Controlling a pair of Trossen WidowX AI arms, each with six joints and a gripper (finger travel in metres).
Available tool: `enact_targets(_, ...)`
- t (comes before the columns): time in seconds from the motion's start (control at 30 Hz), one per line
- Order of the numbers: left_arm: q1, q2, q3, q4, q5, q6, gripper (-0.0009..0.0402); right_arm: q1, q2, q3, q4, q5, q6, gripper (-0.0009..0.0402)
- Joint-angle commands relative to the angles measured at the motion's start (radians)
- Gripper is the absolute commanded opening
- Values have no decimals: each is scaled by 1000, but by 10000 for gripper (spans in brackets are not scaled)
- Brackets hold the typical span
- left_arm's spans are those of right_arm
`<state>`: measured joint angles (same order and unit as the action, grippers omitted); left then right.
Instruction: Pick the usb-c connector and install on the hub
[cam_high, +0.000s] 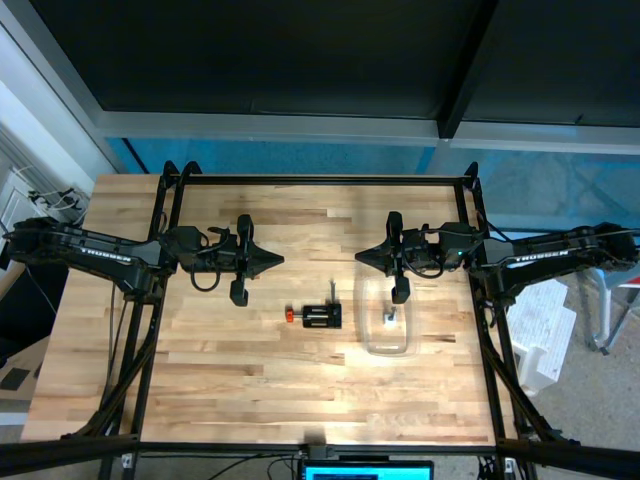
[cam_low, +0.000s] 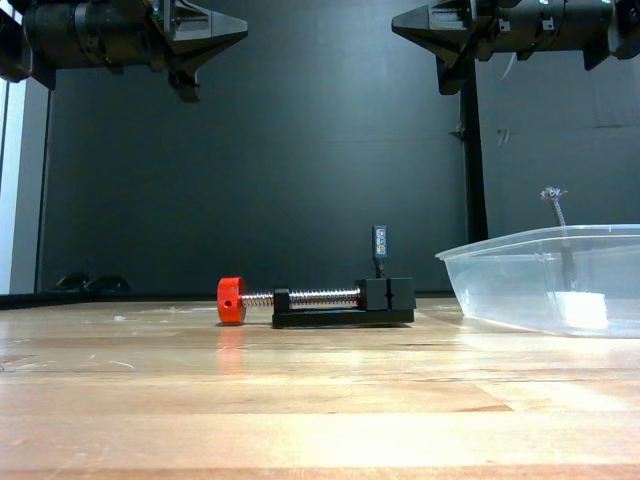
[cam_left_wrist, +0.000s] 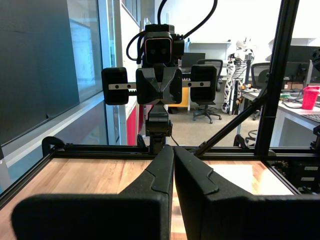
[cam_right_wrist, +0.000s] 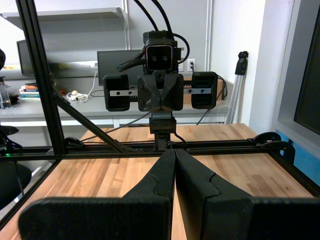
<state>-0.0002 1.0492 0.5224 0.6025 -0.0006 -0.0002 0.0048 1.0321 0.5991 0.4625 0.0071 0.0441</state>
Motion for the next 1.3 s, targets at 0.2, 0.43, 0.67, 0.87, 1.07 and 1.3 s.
enact_targets(0.2,0,0,0,0,0,0,0,0,0,0,0,0,0,0)
enact_targets(0.43,0,0,0,0,0,0,0,0,3,0,0,0,0,0)
enact_targets(0.67,0,0,0,0,0,0,0,0,3,0,0,0,0,0)
enact_targets(0.87,0,0,0,0,0,0,0,0,4,0,0,0,0,0)
enact_targets(1.07,0,0,0,0,0,0,0,2,-6,22,-105,1,31,0)
enact_targets(1.3,0,0,0,0,0,0,0,9,-7,143,-462,-1,28,0)
